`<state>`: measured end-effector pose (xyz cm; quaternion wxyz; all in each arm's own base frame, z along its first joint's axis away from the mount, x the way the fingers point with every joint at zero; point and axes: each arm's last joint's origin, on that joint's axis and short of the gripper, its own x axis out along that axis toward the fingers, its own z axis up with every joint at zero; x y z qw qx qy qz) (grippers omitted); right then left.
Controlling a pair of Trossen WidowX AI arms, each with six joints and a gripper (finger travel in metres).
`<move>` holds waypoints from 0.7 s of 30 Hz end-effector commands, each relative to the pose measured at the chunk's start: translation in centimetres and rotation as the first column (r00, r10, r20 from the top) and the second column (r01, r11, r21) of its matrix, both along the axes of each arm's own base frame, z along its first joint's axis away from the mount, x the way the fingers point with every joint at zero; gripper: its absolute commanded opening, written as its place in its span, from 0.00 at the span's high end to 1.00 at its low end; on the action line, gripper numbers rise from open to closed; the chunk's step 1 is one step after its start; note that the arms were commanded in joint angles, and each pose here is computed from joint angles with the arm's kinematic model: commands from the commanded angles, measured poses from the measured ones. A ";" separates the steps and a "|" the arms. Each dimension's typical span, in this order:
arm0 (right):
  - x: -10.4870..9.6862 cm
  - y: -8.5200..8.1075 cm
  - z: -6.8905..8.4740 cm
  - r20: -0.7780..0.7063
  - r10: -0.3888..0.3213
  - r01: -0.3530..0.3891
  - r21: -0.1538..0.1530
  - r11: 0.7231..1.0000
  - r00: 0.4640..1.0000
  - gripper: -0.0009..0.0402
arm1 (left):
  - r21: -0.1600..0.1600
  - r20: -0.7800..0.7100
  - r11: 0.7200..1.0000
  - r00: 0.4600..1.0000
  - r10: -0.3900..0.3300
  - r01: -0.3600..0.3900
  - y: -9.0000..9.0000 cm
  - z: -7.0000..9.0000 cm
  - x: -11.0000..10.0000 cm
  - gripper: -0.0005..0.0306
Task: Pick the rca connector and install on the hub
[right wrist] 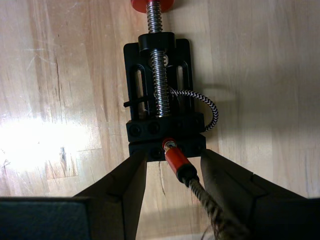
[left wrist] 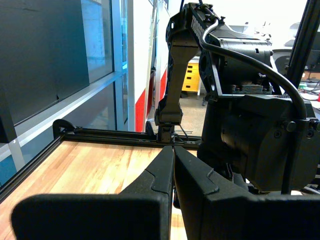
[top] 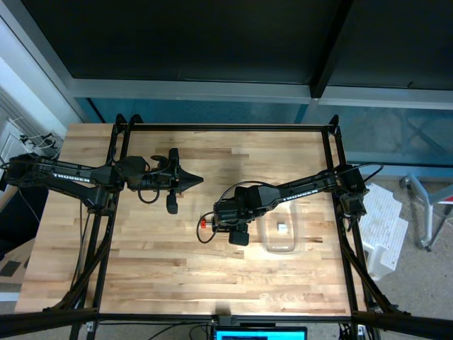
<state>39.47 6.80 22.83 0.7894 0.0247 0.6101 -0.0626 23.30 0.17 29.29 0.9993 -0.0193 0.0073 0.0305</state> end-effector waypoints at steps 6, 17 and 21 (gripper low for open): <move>0.0 0.0 0.0 0.000 0.001 -0.001 0.000 1.000 1.000 0.61 | 0.000 0.000 1.000 1.000 0.000 0.000 0.0 0.0 0.0 0.98; 0.0 0.0 0.0 -0.001 0.002 -0.002 -0.001 1.000 1.000 0.62 | 0.000 0.000 1.000 1.000 0.000 0.000 0.0 0.0 0.0 0.98; -0.4 0.3 -0.5 -0.016 0.040 -0.041 -0.022 0.999 0.999 0.62 | 0.000 0.000 1.000 1.000 0.000 0.000 0.0 0.0 0.0 0.98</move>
